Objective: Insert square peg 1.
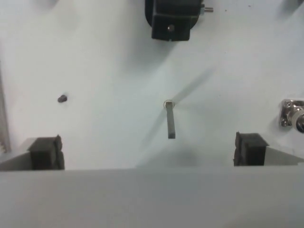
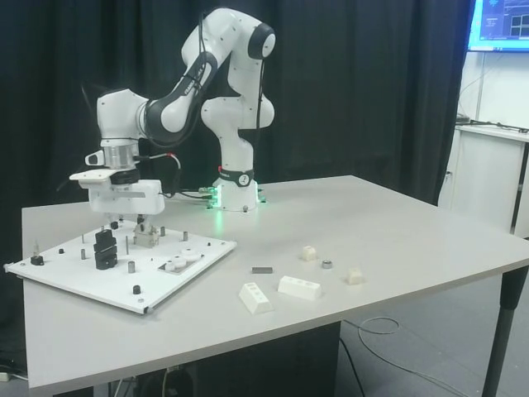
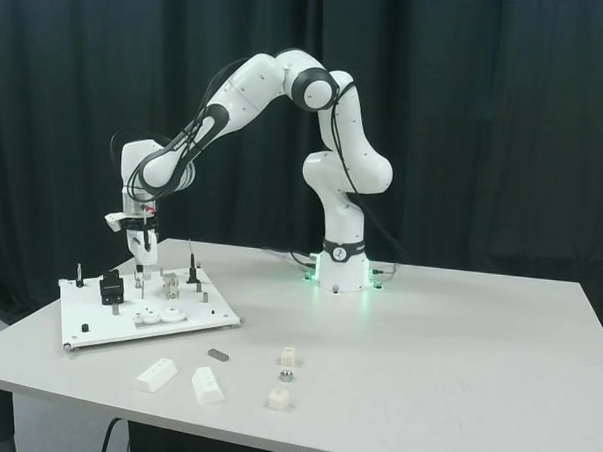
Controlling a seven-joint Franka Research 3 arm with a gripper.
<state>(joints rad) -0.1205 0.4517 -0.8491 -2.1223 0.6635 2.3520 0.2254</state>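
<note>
jaws wide apart, holding nothing: the gripper [image 1: 147, 153] hangs over the peg [image 1: 170, 121], upright in the board [image 1: 104, 71], to straddle it.

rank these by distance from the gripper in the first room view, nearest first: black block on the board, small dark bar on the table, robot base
1. black block, on the white board just below the gripper.
2. robot base, behind, at the table's back.
3. small dark bar, on the bare table beyond the board's edge; nearly level with the base, loosely ranked.

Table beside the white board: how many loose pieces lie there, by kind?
long white blocks: 2
small blocks: 2
dark bar: 1
small ring: 1
Total: 6
</note>
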